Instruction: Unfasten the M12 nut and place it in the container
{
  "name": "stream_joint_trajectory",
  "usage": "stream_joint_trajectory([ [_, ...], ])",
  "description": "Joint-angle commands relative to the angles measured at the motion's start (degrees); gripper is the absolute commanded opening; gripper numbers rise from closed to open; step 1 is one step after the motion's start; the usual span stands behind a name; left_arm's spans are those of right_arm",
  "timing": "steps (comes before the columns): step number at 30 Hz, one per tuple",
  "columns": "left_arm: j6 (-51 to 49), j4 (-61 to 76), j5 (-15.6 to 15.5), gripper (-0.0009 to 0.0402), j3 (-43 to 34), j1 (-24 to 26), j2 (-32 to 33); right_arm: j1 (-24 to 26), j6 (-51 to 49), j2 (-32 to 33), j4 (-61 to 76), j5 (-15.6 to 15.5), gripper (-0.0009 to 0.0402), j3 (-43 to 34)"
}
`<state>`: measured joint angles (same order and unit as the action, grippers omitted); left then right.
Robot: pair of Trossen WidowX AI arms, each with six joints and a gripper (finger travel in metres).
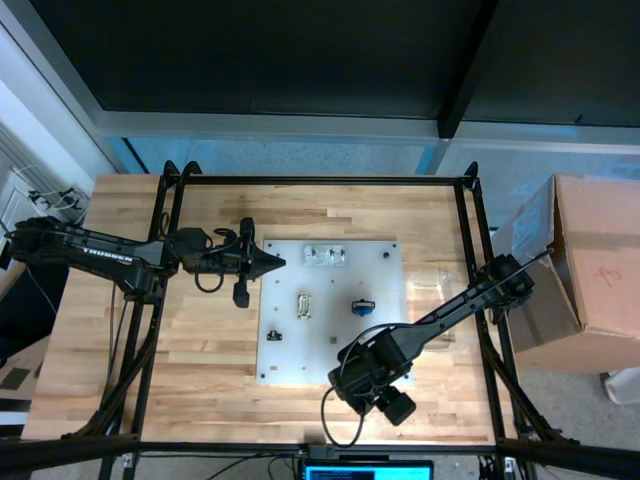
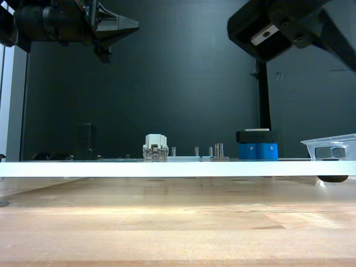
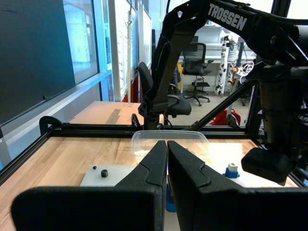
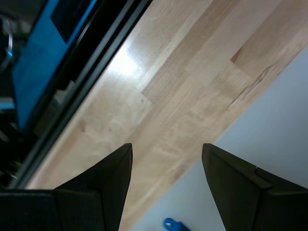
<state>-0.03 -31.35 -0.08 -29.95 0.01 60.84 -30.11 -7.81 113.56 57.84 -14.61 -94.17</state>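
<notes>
Two arms reach over the table (image 1: pixel 200 350). At the board's (image 1: pixel 290 360) nine o'clock edge, the left end effector (image 1: pixel 275 263) hangs with its fingers pinched narrow. The right end effector (image 4: pixel 166 149), at five o'clock over the near edge, gapes wide and holds nothing. The silver nut (image 2: pixel 330 152) shows at three o'clock against the clear container (image 2: pixel 334 139); whether it is on its stud or inside, I cannot tell.
</notes>
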Motion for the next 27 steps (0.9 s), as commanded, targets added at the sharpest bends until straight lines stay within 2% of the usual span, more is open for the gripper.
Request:
stream_joint_trajectory([
  [1,0.0,0.0,0.0,0.0000,0.0,0.0,0.0,0.4,-1.1,0.0,0.0,0.0,0.0201,0.0],
  [5,0.0,0.0,0.0,0.0000,0.0,0.0,0.0,0.5,-0.9,0.0,0.0,0.0,0.0201,0.1],
  [13,0.0,0.0,0.0,0.0000,0.0,0.0,0.0,0.7,7.3,-0.2,1.7,0.7,0.0200,0.5],
  [21,0.0,0.0,0.0,0.0000,0.0,0.0,0.0,0.2,20.7,-3.0,2.6,7.9,0.0192,4.0],
  [25,0.0,0.0,0.0,0.0000,0.0,0.0,0.0,-0.8,27.8,-3.4,2.7,12.5,0.0162,5.6],
  [27,0.0,0.0,0.0,0.0000,0.0,0.0,0.0,-1.3,32.1,-3.5,2.2,13.7,0.0138,6.3],
])
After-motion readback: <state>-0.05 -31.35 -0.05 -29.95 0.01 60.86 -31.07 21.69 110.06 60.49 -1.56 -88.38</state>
